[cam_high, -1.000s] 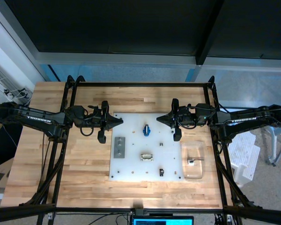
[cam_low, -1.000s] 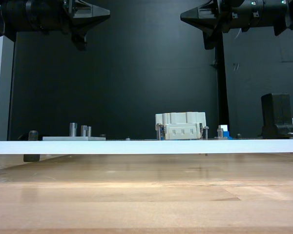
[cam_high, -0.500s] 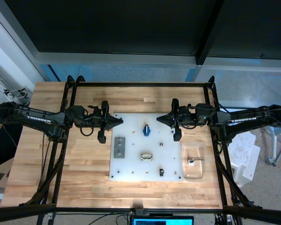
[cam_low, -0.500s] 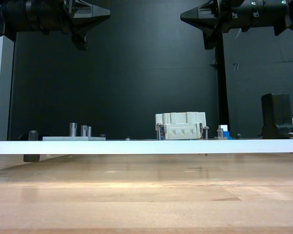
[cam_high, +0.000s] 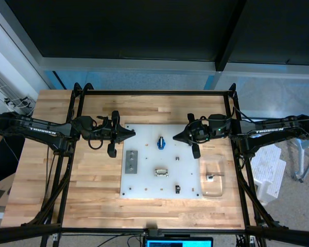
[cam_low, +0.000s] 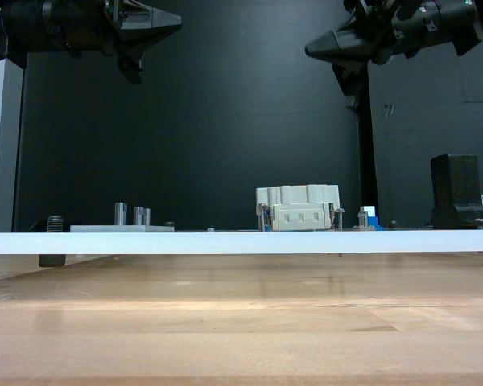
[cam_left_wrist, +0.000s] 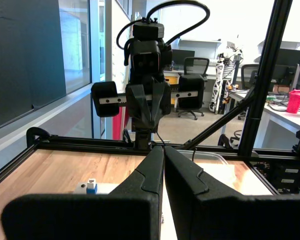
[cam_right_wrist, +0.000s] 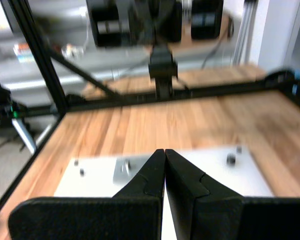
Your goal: Pick the USB connector and install on taskboard
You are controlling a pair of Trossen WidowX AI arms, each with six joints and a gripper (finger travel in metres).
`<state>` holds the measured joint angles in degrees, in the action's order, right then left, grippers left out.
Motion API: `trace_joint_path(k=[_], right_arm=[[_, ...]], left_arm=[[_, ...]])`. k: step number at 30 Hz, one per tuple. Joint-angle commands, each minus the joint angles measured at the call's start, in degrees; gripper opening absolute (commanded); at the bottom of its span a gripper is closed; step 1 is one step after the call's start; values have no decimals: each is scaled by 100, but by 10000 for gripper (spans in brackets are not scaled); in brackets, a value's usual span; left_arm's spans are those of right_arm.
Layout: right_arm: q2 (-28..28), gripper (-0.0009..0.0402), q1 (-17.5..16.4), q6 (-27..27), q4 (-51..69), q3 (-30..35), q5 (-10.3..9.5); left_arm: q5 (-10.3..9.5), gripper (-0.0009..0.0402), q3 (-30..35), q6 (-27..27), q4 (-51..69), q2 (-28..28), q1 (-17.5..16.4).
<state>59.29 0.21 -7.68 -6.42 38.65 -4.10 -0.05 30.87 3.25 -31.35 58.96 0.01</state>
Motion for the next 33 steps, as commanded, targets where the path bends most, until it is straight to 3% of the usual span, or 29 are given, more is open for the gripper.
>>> trace_joint_path(k=[1,2,7,9,16,21,30,33], right_arm=[[-7,0,-55,-111,789,216,22],[-7,0,-98,-122,1093,310,85],[-7,0,-544,-144,2651,826,855],[-7,0,-761,-223,3084,988,1071],[-7,0,-1329,-704,4247,1381,1266],[-46,0,-1764,-1027,5388,1615,1663],[-341,0,-2865,-1829,6330,1624,1683],[-415,0,-3250,-2190,6505,1624,1816]], left_arm=[[2,0,0,-2,-2,0,0],[0,0,0,-2,-2,0,-2],[2,0,0,-2,-2,0,0],[0,0,2,-2,-2,0,0],[2,0,2,-2,0,0,-2],[0,0,0,-2,0,0,0],[2,0,0,-2,0,0,0],[2,0,0,-2,-2,0,-2]])
